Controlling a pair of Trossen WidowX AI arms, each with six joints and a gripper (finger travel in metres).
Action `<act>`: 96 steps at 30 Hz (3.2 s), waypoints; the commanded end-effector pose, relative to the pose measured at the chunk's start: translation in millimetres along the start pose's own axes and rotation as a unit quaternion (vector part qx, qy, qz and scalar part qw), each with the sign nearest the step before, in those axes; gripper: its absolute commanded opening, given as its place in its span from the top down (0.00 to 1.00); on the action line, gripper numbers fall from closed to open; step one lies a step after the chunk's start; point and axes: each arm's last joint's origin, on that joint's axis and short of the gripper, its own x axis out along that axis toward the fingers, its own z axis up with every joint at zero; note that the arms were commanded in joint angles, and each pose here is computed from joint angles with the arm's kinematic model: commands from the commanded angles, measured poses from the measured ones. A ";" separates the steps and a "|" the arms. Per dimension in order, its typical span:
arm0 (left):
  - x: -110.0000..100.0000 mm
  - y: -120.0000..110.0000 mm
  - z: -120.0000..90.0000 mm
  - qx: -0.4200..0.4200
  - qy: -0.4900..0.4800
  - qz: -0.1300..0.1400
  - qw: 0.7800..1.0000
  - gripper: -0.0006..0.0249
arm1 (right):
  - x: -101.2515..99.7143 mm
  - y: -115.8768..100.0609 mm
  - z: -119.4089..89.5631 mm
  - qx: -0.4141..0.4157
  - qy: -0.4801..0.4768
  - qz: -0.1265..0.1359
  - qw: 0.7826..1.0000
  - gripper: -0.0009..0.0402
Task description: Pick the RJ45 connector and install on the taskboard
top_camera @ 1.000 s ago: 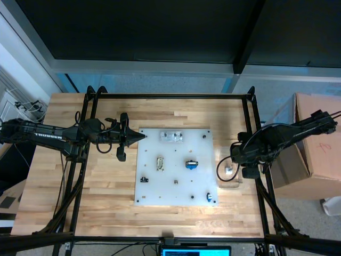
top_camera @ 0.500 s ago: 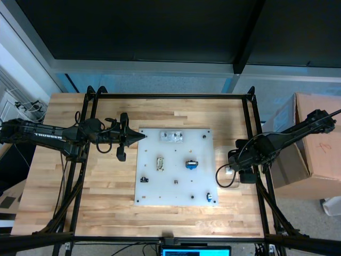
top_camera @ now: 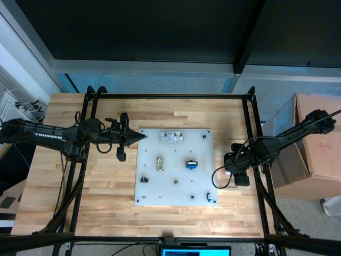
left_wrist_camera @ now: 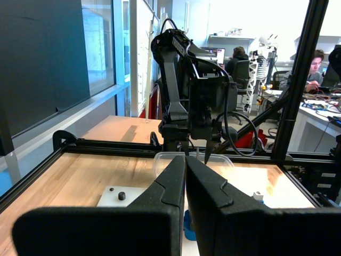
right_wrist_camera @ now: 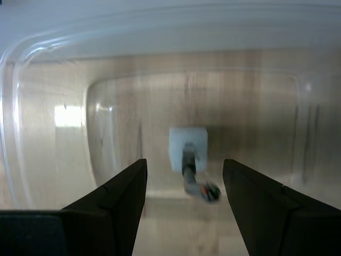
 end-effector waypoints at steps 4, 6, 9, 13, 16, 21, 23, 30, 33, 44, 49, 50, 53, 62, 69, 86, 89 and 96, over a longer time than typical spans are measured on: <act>0.1 0.0 -0.1 0.000 0.000 0.000 1.000 0.98 | 13.4 -1.7 -6.0 0.004 0.010 -0.003 1.000 0.58; 0.1 0.1 -0.1 0.000 0.000 0.000 1.000 0.98 | 13.6 -1.7 -6.2 0.005 0.010 -0.004 1.000 0.61; 0.1 0.1 0.0 0.000 0.000 0.000 1.000 0.98 | 13.9 -1.6 -6.1 0.005 0.009 -0.004 1.000 0.67; 0.1 0.1 0.0 0.000 0.000 0.000 1.000 0.98 | 14.3 -1.8 -6.4 0.007 0.008 -0.006 1.000 0.77; 0.1 0.1 -0.1 0.000 0.000 0.000 1.000 0.98 | 14.4 -2.5 -6.5 0.013 0.005 -0.017 1.000 0.85; 0.1 0.1 -0.1 0.000 0.000 0.000 1.000 0.98 | 14.6 -2.8 -7.5 0.014 0.009 -0.019 1.000 0.99; 0.1 0.1 0.0 0.000 0.000 0.000 1.000 0.98 | 14.6 -2.8 -7.7 0.018 0.010 -0.019 1.000 0.97; 0.1 0.1 -0.1 0.000 0.000 0.000 1.000 0.98 | 12.6 -2.1 -6.2 0.018 0.006 -0.017 1.000 0.97; 0.1 0.1 -0.1 0.000 0.000 0.000 1.000 0.98 | 10.3 -1.4 -4.8 0.017 0.004 -0.015 1.000 0.98; 0.1 0.0 -0.1 0.000 0.000 0.000 1.000 0.98 | -21.6 2.6 6.7 -0.004 0.000 -0.009 1.000 0.98; 0.1 0.0 0.0 0.000 0.000 0.000 1.000 0.98 | -44.8 5.4 14.5 -0.006 -0.010 0.002 1.000 0.98; 0.1 0.1 0.0 0.000 0.000 0.000 1.000 0.98 | -49.9 6.2 16.3 -0.006 -0.013 0.008 1.000 0.98; 0.1 0.1 -0.1 0.000 0.000 0.000 1.000 0.98 | -63.4 8.4 22.3 -0.005 -0.029 0.016 0.999 0.98; 0.1 0.1 0.0 0.000 0.000 0.000 1.000 0.98 | -79.5 20.4 40.9 -0.012 -0.021 0.014 1.000 0.98; 0.0 0.1 0.0 0.000 0.000 0.000 1.000 0.98 | -77.7 45.8 62.8 -0.025 -0.006 0.014 1.000 0.98; 0.1 0.1 0.0 0.000 0.000 0.000 1.000 0.98 | -62.3 102.8 95.0 -0.048 0.001 -0.005 0.999 0.98; 0.1 0.1 0.0 0.000 0.000 0.000 1.000 0.98 | -58.1 107.6 94.8 -0.046 0.003 -0.007 0.999 0.98; 0.1 0.0 0.0 0.000 0.000 0.000 1.000 0.98 | -51.9 116.1 95.8 -0.047 -0.002 -0.001 0.999 0.98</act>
